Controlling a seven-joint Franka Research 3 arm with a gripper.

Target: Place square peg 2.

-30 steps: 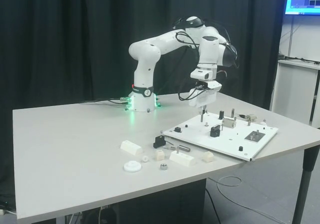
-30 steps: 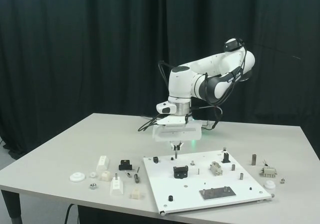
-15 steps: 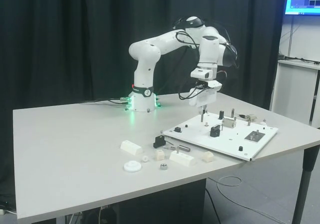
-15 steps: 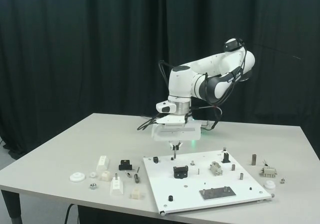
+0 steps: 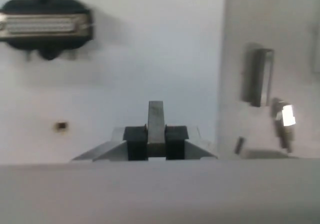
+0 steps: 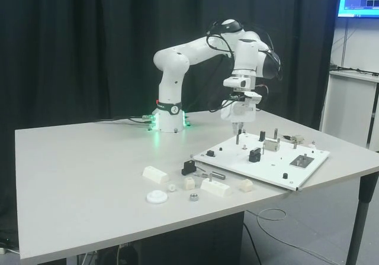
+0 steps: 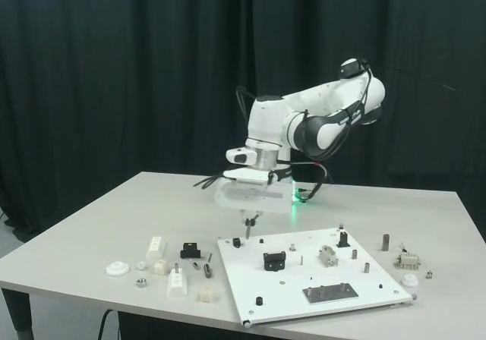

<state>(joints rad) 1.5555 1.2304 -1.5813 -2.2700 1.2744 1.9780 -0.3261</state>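
In the wrist view a grey square peg (image 5: 155,126) stands between the black pads (image 5: 133,142) of my gripper (image 5: 155,143), which is shut on it. The peg hangs over the white board (image 5: 150,59), close to the board's edge. A black connector (image 5: 46,24) sits on the board further in. In the first room view my gripper (image 6: 237,123) hovers a little above the white board (image 6: 308,171) at its far side. From the second room view my gripper (image 7: 247,220) hangs over the far left corner of the board (image 7: 235,283).
Several pegs, black holders and a grey plate (image 7: 329,292) stand on the board. Loose parts lie on the table beside it: white blocks (image 6: 155,173), a white gear (image 6: 156,197), a nut (image 6: 193,197), a black clip (image 6: 188,167). A metal peg (image 5: 257,76) lies just off the board's edge.
The arm has swung with the peg from over the board's inner part toward its far left corner, and the gripper has risen a little.
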